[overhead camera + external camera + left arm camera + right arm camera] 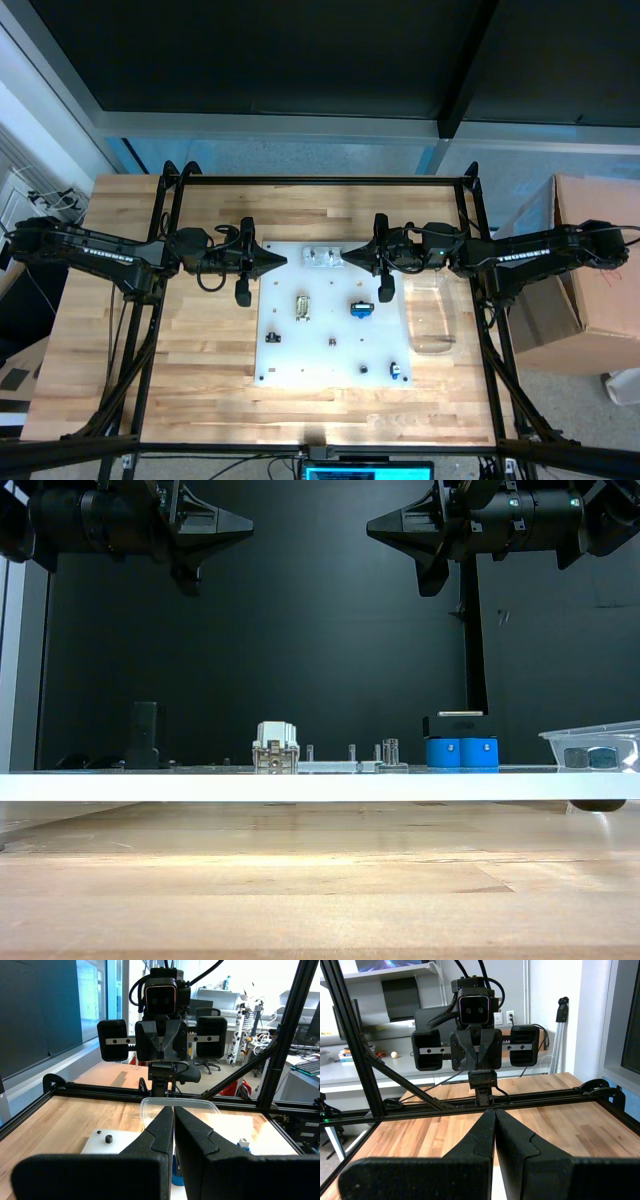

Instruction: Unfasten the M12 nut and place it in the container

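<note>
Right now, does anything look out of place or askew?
Nothing stands out. The M12 nut sits on its stud, outside the clear container; left gripper and right gripper hang shut above the white board.

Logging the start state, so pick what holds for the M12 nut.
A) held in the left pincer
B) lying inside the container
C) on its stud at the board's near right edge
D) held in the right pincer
C: the high view shows the nut on its stud, outside the container; left pincer and right pincer hang shut, high above the board.
</note>
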Available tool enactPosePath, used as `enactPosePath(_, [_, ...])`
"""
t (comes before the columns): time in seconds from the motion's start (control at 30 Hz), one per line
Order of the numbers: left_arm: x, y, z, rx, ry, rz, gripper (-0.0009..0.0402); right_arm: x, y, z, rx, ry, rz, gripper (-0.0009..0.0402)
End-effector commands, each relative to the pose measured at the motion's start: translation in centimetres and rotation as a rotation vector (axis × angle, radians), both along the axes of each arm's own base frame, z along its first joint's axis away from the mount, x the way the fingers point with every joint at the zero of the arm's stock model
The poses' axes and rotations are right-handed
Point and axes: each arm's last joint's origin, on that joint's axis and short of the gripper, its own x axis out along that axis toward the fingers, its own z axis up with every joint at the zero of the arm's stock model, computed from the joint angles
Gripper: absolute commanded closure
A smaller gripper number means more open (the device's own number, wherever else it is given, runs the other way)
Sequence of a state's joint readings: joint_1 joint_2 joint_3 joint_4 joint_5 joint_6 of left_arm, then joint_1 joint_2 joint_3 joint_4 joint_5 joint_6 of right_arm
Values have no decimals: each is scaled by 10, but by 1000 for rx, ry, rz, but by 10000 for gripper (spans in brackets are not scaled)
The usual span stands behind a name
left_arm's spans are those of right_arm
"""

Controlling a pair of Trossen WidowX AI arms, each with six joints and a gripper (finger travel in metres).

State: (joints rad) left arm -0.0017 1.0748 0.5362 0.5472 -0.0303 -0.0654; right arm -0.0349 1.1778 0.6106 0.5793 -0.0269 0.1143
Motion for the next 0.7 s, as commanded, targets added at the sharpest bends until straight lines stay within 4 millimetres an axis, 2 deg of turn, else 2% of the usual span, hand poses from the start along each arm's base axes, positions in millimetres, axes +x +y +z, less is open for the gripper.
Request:
enactPosePath(0.03, [0,0,0,0,0,0,393,0,0,0,0,0,0,393])
enactPosePath(0.53, [0,0,0,0,0,0,393,0,0,0,0,-3,0,393])
enactPosePath(0.7, [0,0,0,0,0,0,393,1,0,7,-1,-41,0,393])
